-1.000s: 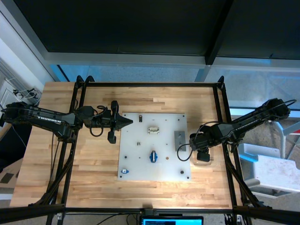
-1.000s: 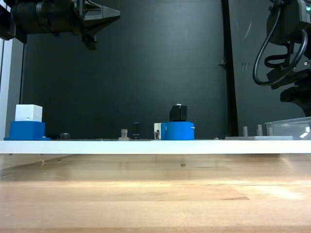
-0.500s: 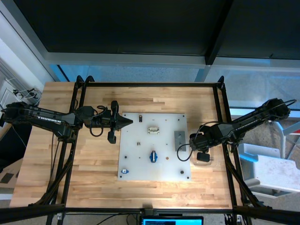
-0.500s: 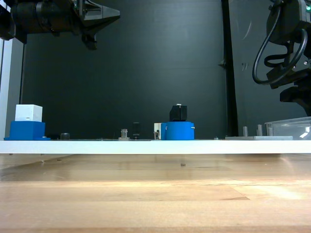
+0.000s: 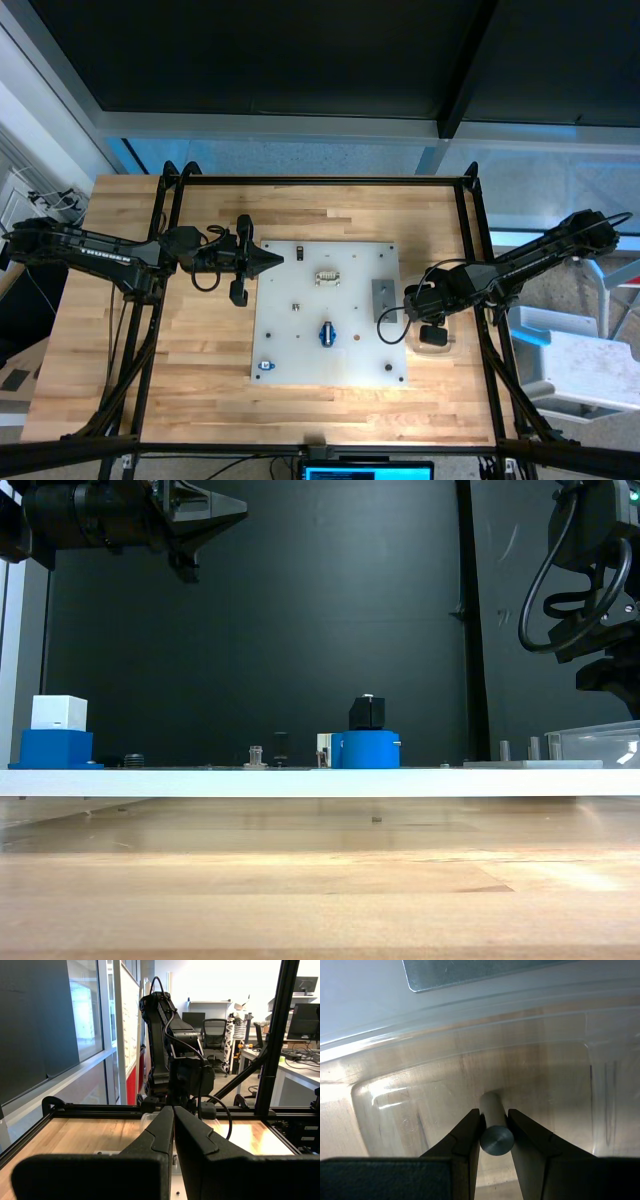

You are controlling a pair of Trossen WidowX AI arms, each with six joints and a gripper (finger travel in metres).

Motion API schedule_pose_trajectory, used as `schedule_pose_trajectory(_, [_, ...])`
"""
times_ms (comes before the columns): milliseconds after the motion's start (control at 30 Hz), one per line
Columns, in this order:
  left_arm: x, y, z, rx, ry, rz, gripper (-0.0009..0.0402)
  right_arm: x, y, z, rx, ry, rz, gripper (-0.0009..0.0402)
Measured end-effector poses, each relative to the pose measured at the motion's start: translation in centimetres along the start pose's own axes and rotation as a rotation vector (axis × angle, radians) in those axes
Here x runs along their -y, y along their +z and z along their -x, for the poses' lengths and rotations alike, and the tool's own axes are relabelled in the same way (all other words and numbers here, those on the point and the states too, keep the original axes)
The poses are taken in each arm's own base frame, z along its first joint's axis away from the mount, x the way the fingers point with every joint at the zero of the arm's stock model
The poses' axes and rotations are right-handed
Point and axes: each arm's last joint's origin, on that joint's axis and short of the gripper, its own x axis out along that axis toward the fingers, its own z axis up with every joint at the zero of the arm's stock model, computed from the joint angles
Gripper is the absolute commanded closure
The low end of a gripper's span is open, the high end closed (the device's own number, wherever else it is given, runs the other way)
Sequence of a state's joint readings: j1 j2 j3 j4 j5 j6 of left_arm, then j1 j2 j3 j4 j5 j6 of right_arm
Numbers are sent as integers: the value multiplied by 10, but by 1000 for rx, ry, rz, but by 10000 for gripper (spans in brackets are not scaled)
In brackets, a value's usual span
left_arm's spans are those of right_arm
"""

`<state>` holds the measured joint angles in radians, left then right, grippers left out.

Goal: Pick the 16mm cylinder and place it in the taskboard

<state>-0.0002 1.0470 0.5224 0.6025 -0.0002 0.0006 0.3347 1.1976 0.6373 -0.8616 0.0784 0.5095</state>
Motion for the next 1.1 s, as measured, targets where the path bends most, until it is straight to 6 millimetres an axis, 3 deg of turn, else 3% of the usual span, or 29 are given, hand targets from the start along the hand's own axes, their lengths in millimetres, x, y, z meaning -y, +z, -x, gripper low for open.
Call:
schedule_pose_trajectory(367, [0,0,0,0,0,0,393,-1,2,9,-7,0,1,377])
schedule_pose_trajectory(1100, [0,0,0,0,0,0,393,-6,21,62,8,5,0,377])
